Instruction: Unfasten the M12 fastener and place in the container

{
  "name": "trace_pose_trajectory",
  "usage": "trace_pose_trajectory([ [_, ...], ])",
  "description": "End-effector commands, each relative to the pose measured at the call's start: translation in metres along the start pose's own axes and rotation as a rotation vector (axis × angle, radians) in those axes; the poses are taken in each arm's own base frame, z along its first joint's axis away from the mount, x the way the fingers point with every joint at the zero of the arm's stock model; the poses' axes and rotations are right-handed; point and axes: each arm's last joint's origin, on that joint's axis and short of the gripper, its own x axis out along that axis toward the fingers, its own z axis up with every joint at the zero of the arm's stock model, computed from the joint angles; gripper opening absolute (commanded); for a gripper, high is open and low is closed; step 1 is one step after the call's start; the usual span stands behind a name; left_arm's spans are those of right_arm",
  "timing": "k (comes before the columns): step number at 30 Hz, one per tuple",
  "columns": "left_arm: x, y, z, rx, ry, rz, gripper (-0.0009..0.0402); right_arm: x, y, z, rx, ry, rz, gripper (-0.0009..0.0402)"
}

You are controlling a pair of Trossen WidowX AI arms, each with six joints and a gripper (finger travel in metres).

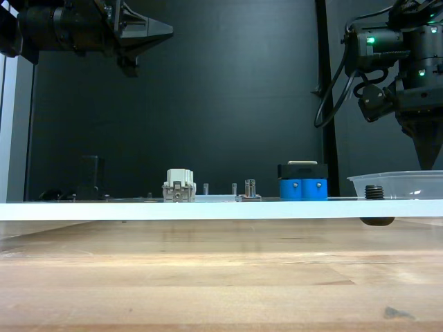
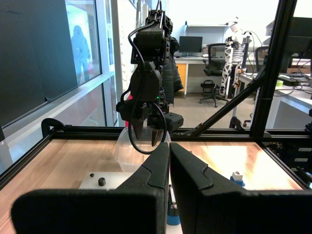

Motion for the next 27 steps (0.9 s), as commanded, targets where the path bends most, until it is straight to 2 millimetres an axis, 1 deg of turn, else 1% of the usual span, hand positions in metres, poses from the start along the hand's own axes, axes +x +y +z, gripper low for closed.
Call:
trace_pose_trajectory([
  [1,0.0001,0.0001,-0.0001,0.000,0.000,0.000,0.0000,0.0000,0.0001,0.0000,-0.001,0.001,0.000,0.0256],
  [27,0.0001,0.0001,0.0000,0.000,0.000,0.000,0.0000,0.0000,0.0014,0.0023,-0.002,-0.022,0.014,0.0256],
])
